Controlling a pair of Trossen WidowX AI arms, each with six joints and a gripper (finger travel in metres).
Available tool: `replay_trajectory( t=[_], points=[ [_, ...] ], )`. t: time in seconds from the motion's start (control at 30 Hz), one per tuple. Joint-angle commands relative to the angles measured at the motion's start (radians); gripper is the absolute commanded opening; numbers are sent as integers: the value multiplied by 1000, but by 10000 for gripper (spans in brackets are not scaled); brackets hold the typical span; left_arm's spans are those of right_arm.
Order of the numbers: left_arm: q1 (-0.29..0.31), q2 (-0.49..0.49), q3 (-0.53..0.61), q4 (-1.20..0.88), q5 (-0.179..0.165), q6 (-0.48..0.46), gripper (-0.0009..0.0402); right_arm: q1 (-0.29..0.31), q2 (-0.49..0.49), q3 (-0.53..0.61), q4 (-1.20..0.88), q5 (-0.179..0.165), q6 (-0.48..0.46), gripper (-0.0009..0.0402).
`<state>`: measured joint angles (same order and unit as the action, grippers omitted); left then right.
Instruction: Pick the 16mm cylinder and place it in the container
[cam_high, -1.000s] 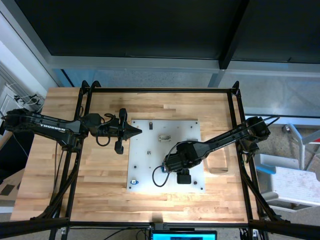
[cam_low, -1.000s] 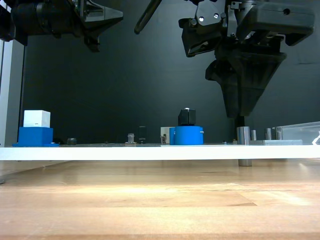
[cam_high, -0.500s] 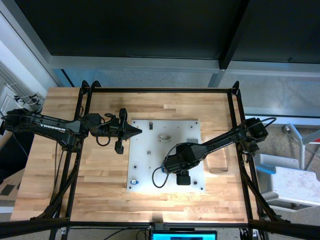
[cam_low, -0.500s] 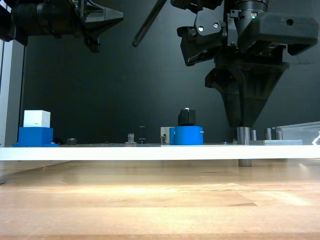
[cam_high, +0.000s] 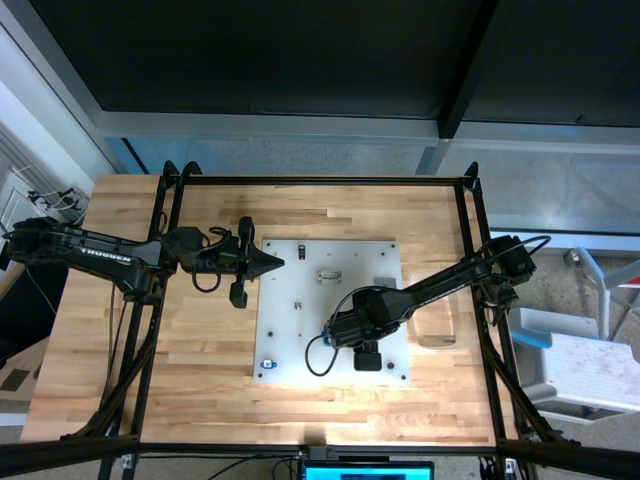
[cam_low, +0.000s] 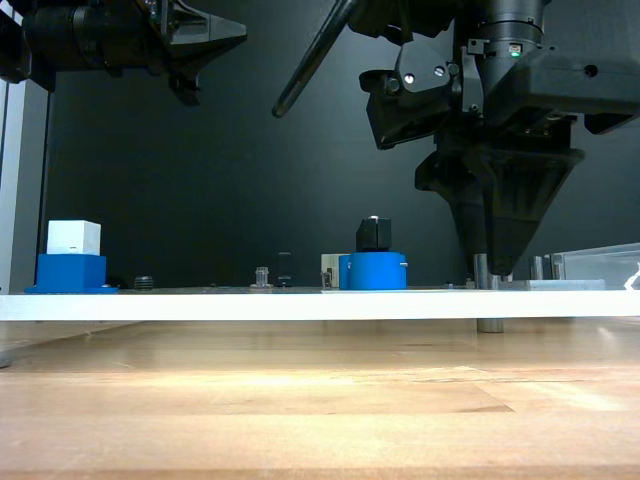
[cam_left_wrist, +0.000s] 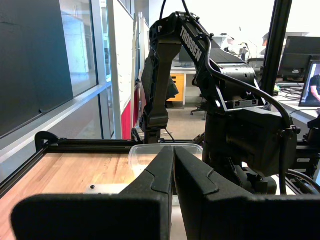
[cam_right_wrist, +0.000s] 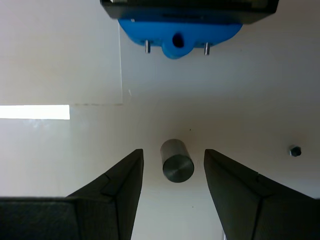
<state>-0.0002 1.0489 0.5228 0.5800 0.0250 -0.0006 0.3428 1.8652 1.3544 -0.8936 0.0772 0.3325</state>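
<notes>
- The right gripper (cam_right_wrist: 173, 154) is low over the white board (cam_high: 290, 338), right of the board's middle and toward its near edge. Its claw is wide, with the two fingers (cam_right_wrist: 119, 181) spread apart.
- The cylinder (cam_right_wrist: 177, 161) stands upright on the board in the gap between those fingers. Neither finger touches it, and a strip of bare board shows on each side.
- In the low view the tip of the claw reaches almost down to the board and covers most of the cylinder.
- A blue part (cam_right_wrist: 175, 31) with a black piece on top sits on the board just beyond the cylinder.
- The container (cam_high: 436, 328) lies on the wooden table (cam_high: 190, 340) just off the board's right edge, beside the right arm and apart from the cylinder.
- The left gripper (cam_high: 272, 262) hangs in the air at the board's far left edge, well above the table. Its fingers (cam_left_wrist: 195, 177) are pressed together and hold nothing.
- A white cube (cam_low: 73, 237) on a blue base sits at the board's near left corner.
</notes>
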Motion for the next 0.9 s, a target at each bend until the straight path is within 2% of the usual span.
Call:
replay_trajectory(
  t=[0.03, 0.6, 0.9],
  points=[
    [0, 0, 0, 0, 0, 0, 0, 0, 0, -4, 1, 0, 0, 159],
    [0, 0, 0, 0, 0, 0, 0, 0, -1, -4, 5, -2, -1, 53],
    [0, 0, 0, 0, 0, 0, 0, 0, -7, -4, 5, -3, -1, 23]
  ],
)
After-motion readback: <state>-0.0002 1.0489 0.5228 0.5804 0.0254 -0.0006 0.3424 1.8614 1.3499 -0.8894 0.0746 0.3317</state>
